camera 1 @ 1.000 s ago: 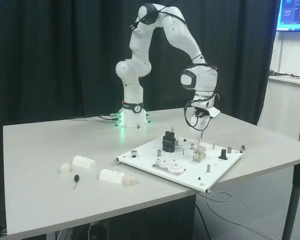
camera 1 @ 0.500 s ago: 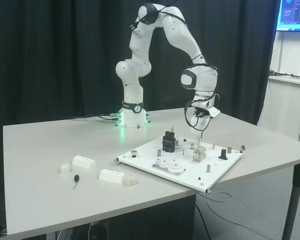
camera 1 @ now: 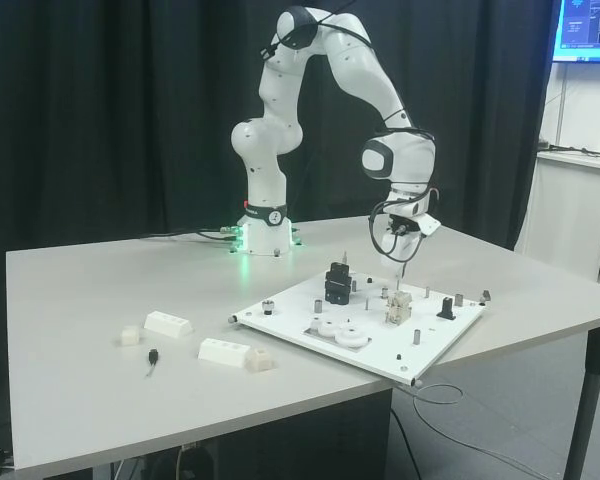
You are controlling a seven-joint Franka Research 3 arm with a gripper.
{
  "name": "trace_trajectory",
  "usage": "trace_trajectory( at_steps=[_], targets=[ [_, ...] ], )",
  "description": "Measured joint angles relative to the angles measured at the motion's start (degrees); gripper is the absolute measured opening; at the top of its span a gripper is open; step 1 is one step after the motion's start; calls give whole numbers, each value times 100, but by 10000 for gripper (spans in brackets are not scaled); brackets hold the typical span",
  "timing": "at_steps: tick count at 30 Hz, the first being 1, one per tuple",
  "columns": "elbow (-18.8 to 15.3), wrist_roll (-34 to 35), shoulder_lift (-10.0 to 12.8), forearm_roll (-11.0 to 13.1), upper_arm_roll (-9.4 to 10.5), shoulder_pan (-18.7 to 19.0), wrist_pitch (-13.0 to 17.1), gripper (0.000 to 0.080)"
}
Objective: Insert round peg 1.
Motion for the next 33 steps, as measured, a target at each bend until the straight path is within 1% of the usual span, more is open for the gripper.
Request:
trace_trajectory(
  at_steps=[12, 24, 25, 30, 31, 33],
  targets=[
    [-6, 13, 114, 0, 15, 0, 134, 16],
    [-12, 25, 119, 0, 16, -1, 133, 16],
    [-12, 25, 118, 0, 16, -2, 130, 498],
    [-12, 26, 103, 0, 13, -4, 114, 498],
    [-12, 26, 99, 0, 13, -5, 109, 725],
    [-12, 27, 88, 0, 12, -5, 97, 725]
  ],
)
